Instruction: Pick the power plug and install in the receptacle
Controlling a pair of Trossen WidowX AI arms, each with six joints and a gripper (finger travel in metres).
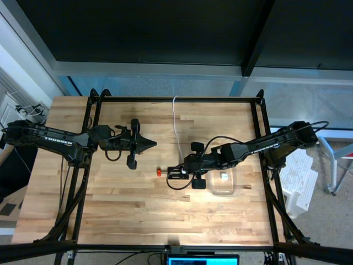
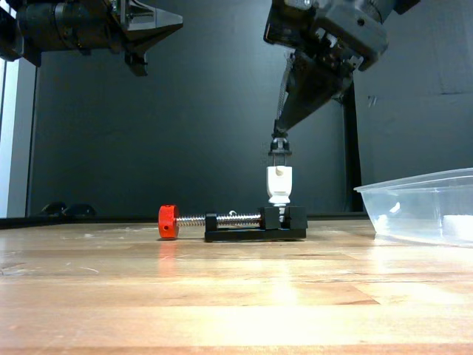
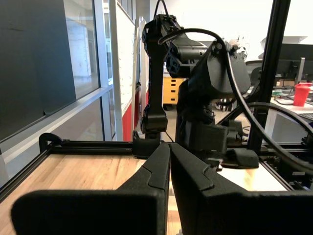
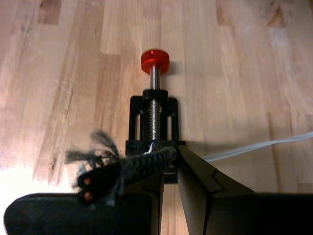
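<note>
The receptacle is a small white block standing upright in a black vise with a red knob. The power plug, tiny and black, sits directly over the receptacle's top, held by my right gripper, which comes down from the upper right and is shut on it. In the right wrist view the shut fingers grip the plug's frayed black cable stub above the vise; the plug body is hidden there. My left gripper hovers shut, well left of the vise.
A clear plastic tray lies just right of the vise, with a small white block in it. The receptacle's white cable runs toward the table's far edge. A black frame borders the wooden table.
</note>
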